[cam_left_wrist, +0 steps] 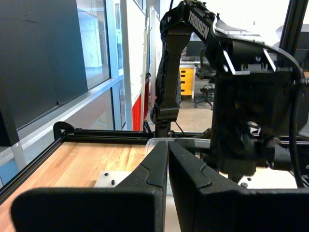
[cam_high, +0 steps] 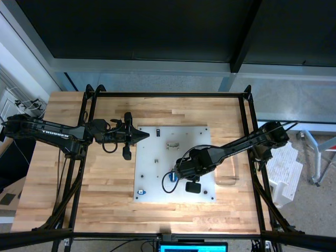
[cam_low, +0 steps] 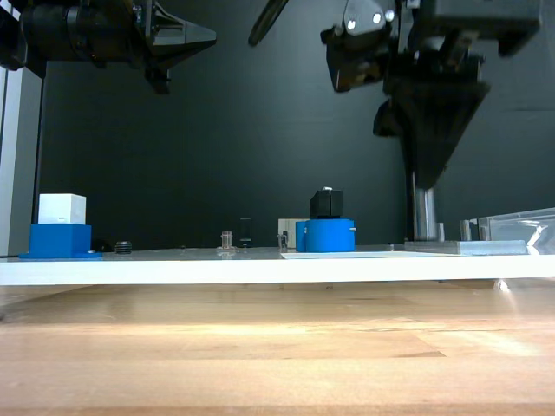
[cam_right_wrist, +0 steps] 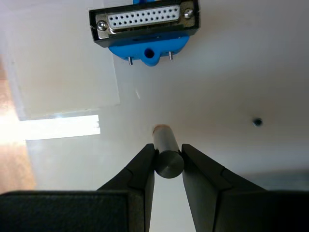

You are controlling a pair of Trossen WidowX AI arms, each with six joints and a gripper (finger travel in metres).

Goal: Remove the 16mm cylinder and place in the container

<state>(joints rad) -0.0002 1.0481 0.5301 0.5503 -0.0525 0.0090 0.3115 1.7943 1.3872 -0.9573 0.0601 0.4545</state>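
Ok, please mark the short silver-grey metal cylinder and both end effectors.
Short silver-grey metal cylinder (cam_right_wrist: pixel 169 164): right wrist view, its round end face.
Right end effector (cam_right_wrist: pixel 168 149): right wrist view, between fingertips gripping the cylinder, over the white board (cam_right_wrist: pixel 231 72).
Left end effector (cam_left_wrist: pixel 167 145): left wrist view, between shut fingertips, high above the wooden table (cam_left_wrist: pixel 72 164).

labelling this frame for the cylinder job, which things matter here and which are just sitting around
In the job:
right gripper, shut on the 16mm cylinder at the task board
container, by the board's right edge

Lying about:
left gripper, shut, parked high over the board's left edge
D-sub connector on blue mount
blue holder with black part
white cube on blue base
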